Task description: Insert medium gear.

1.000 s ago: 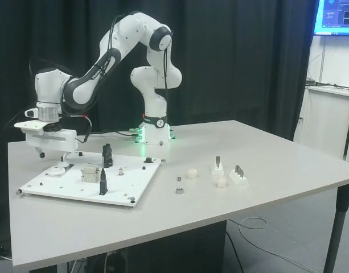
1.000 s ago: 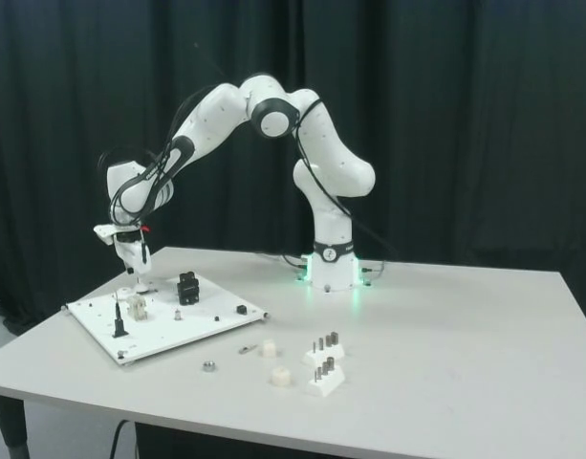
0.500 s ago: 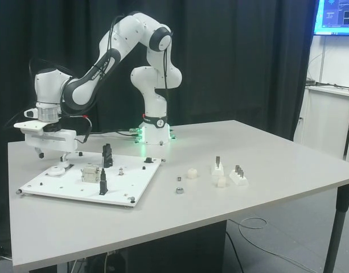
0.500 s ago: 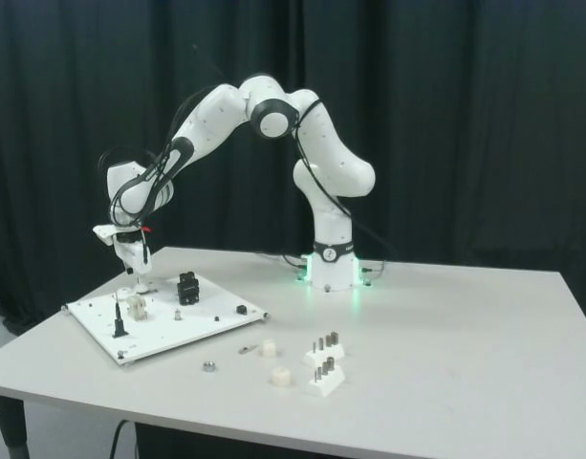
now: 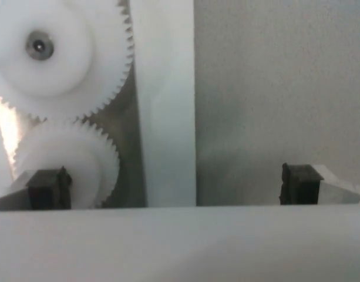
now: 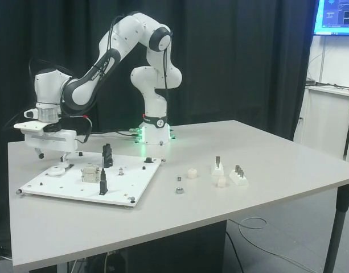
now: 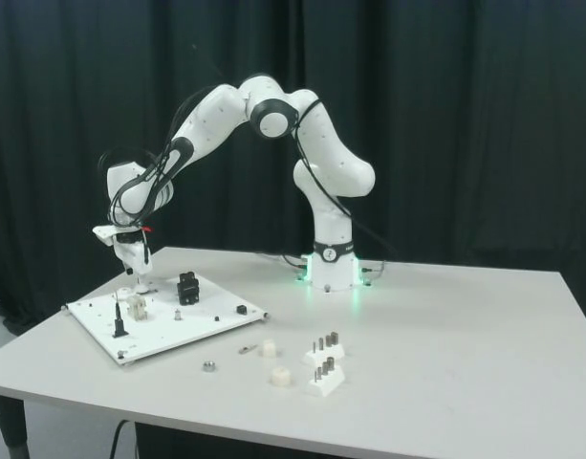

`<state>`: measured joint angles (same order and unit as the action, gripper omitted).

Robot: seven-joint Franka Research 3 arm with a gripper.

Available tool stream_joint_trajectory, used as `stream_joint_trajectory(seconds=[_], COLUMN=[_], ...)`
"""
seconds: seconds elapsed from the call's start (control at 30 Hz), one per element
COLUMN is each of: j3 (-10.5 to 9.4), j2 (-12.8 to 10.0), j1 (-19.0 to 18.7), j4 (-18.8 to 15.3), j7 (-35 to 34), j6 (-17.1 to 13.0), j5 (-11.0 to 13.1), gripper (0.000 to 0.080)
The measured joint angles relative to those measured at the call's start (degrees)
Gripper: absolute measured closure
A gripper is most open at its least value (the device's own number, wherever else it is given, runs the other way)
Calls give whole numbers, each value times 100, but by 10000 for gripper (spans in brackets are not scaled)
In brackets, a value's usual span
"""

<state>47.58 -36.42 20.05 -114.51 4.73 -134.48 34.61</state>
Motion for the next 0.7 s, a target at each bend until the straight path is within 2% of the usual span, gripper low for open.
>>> stream_joint_trajectory(seconds=[0.7], j3=[-100], j2=[-53], j1=[113], j4=[44], j7=[325], j6=[-32], j5=[136], gripper=[3])
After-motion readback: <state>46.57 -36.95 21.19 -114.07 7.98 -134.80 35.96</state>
